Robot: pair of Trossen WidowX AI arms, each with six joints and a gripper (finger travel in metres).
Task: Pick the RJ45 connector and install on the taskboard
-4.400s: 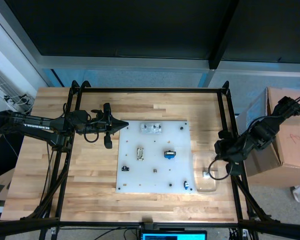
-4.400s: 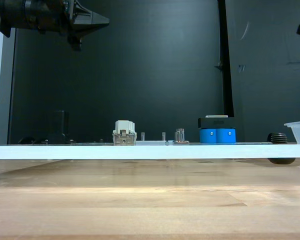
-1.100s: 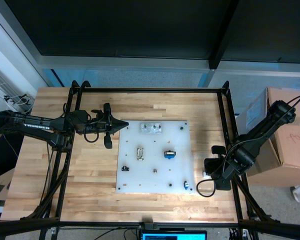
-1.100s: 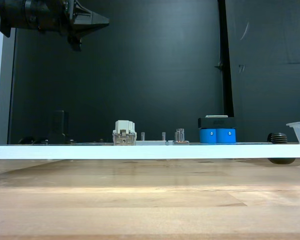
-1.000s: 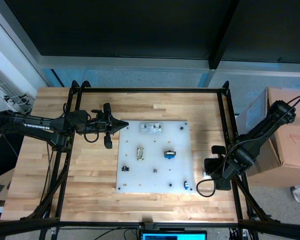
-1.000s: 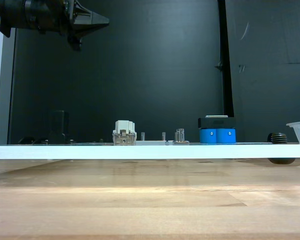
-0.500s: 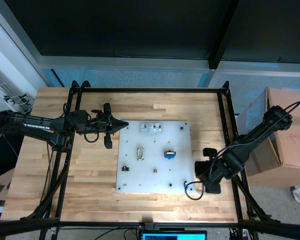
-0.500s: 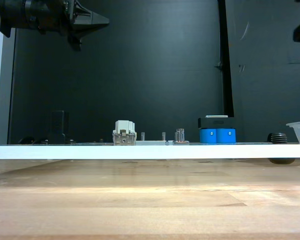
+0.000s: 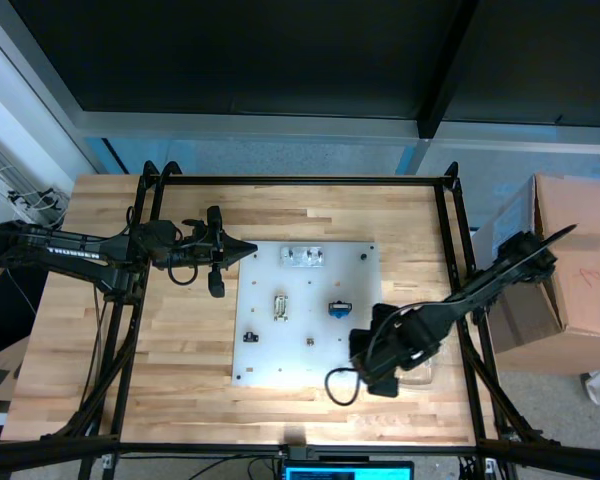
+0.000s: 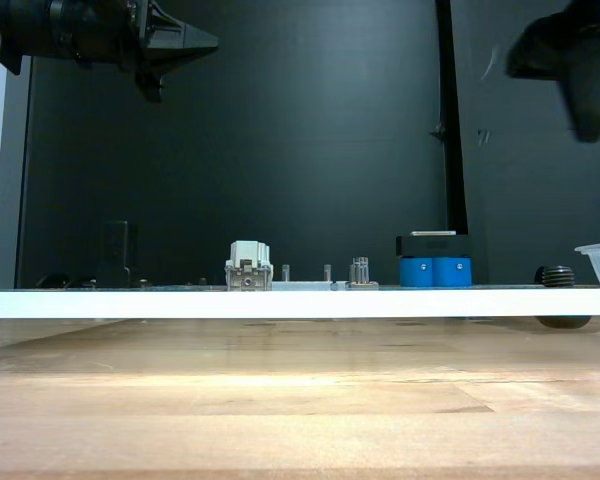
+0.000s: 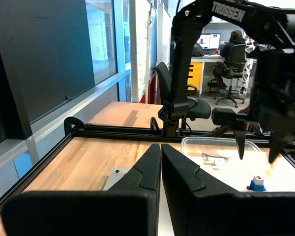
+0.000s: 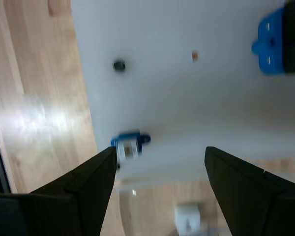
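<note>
White "TROSSEN" lettering on the right arm (image 11: 229,10)

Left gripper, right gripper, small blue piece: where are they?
Left gripper (image 11: 161,145): left wrist view, where shut fingertips meet.
Right gripper (image 11: 256,158): left wrist view, between its open fingertips.
Small blue piece (image 12: 129,145): right wrist view, its middle.

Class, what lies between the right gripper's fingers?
Right wrist view: bare taskboard and a blue mount beside one finger. Right gripper hovers open over the board's near right corner; left gripper, shut, by its far left corner. Neither holds the RJ45 connector.
</note>
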